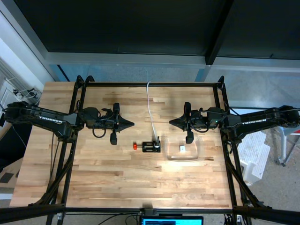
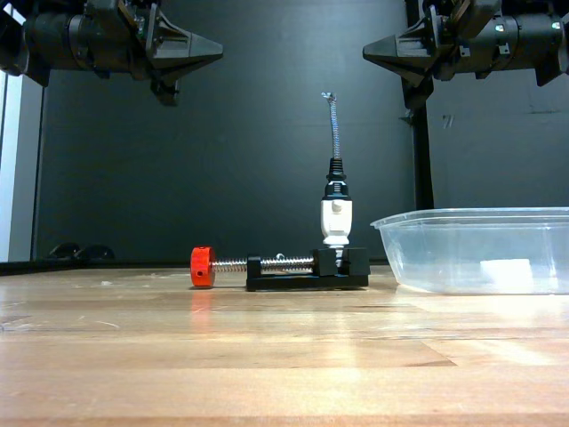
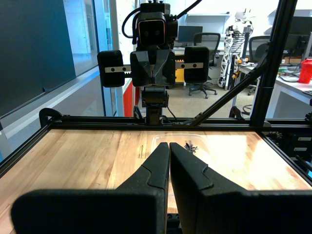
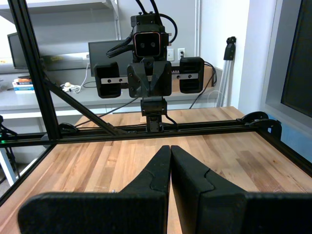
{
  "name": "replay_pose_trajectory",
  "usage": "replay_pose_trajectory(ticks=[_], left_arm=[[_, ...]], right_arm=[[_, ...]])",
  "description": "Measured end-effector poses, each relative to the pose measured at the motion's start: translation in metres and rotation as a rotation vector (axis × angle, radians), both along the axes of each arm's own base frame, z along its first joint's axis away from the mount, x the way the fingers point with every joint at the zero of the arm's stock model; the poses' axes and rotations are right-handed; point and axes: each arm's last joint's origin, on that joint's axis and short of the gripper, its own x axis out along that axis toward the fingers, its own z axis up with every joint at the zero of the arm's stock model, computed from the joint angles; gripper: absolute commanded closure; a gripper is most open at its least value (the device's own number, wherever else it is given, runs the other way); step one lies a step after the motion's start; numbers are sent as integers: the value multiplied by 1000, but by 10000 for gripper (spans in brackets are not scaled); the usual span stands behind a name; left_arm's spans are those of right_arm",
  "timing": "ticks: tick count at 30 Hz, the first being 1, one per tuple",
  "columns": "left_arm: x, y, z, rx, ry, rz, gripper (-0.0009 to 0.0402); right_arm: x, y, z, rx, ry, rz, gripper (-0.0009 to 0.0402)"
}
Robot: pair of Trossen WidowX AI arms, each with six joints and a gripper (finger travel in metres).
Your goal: Remove the power plug from the receptacle and place in the container
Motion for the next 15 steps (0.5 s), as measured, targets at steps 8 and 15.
replay_pose_trajectory(ticks=[8,15], left_arm=[[0,0,0,0,0,-1,393],[0,0,0,0,0,0,393]], right_arm=[[0,0,1,0,-9,0,393],[0,0,1,0,-9,0,393]])
